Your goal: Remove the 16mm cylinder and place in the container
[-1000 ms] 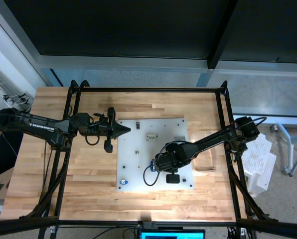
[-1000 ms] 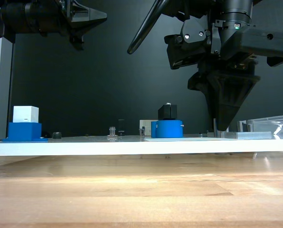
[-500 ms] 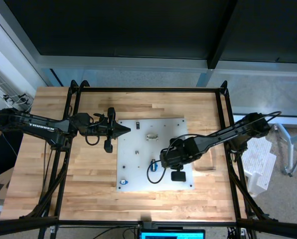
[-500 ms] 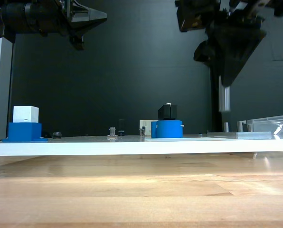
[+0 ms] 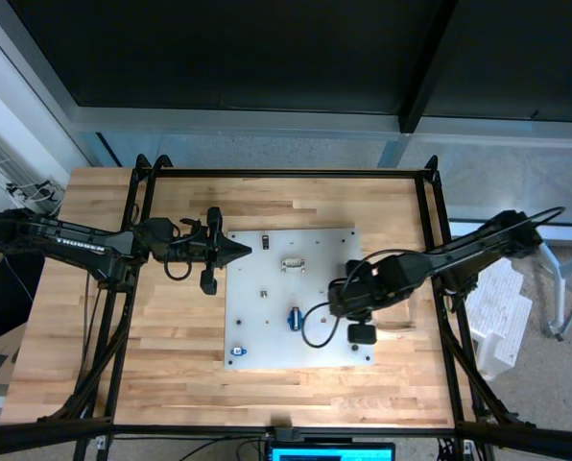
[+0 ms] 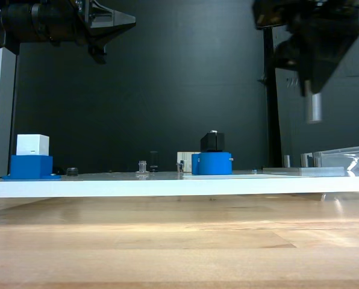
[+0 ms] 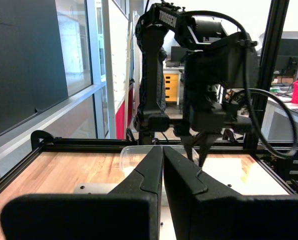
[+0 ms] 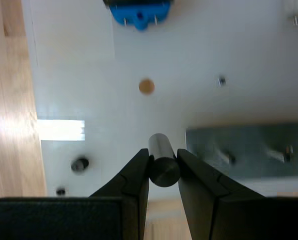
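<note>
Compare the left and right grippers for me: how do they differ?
The right gripper is shut on the 16mm cylinder; the left gripper is shut on nothing. The right gripper points down over the white board; the left gripper points level, at the board's left edge. Both hang raised.

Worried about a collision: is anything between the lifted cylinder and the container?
Nothing visible. The right gripper holds the 16mm cylinder above the short pegs, near the container. The left gripper hangs shut beside the board.
</note>
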`<action>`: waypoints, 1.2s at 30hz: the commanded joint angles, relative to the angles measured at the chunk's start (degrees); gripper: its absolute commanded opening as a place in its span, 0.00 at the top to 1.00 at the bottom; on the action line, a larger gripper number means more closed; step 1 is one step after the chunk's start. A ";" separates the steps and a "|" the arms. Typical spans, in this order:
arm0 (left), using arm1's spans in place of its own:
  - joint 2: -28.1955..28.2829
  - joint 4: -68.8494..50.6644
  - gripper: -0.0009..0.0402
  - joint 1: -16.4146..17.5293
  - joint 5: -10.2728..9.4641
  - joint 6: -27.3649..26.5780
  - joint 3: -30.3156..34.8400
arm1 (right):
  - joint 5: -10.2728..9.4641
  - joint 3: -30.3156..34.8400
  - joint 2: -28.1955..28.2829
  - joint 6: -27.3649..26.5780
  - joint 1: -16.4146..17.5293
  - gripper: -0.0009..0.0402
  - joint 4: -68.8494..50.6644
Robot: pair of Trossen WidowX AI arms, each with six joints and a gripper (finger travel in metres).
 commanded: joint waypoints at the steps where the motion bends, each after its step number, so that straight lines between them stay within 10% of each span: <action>1: 0.02 0.02 0.98 0.02 0.00 0.02 0.00 | 0.09 -3.80 -3.56 2.51 0.11 0.98 -0.79; 17: 0.02 0.02 0.98 0.00 0.00 0.00 0.00 | 0.00 -18.62 -16.85 10.95 1.99 0.98 -0.87; 36: 0.02 0.02 0.98 0.02 0.00 0.00 0.00 | 0.07 -25.33 -17.59 13.66 3.78 0.91 1.11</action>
